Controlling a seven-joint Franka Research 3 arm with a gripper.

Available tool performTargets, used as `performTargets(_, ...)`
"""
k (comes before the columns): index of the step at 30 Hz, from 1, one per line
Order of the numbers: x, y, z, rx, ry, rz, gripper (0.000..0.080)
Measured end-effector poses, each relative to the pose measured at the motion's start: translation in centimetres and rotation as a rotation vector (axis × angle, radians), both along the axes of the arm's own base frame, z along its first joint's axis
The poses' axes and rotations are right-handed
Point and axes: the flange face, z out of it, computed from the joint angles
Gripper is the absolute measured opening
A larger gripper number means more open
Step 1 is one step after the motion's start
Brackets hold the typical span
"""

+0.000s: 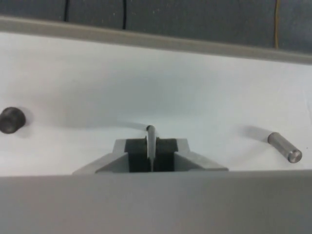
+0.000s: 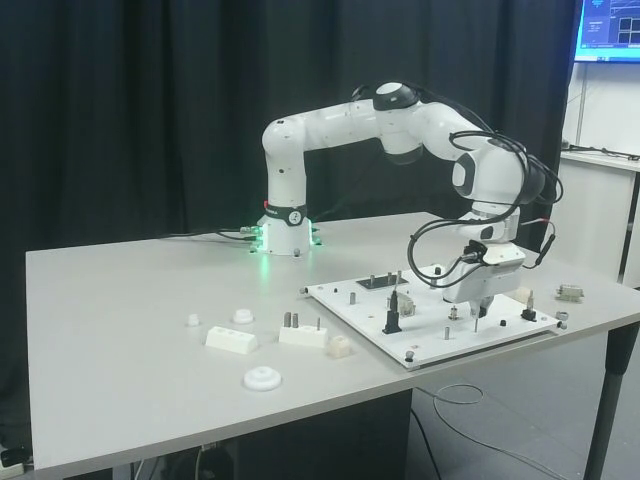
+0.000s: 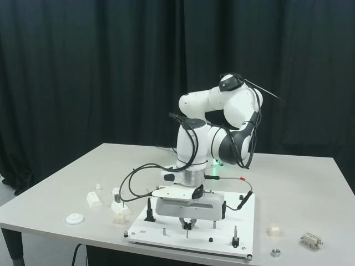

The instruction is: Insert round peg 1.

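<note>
Gripping round peg 1 [image 1: 150,142] between my fingers, my hand [image 1: 151,158] hangs just above the white board [image 2: 370,325] on the grey table [image 2: 130,300], peg tip pointing down at the board. A second grey peg [image 1: 285,146] stands on the board, near my hand.

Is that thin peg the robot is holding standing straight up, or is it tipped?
Upright. In the wrist view the peg sits clamped between the tool's fingers, and the second room view shows it hanging vertically above the white board.
</note>
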Motion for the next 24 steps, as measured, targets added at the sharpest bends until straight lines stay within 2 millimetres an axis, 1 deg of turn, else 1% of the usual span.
performTargets(24, 0.17, 0.12, -0.62, -0.002, -0.012, 0.000, 0.0032)
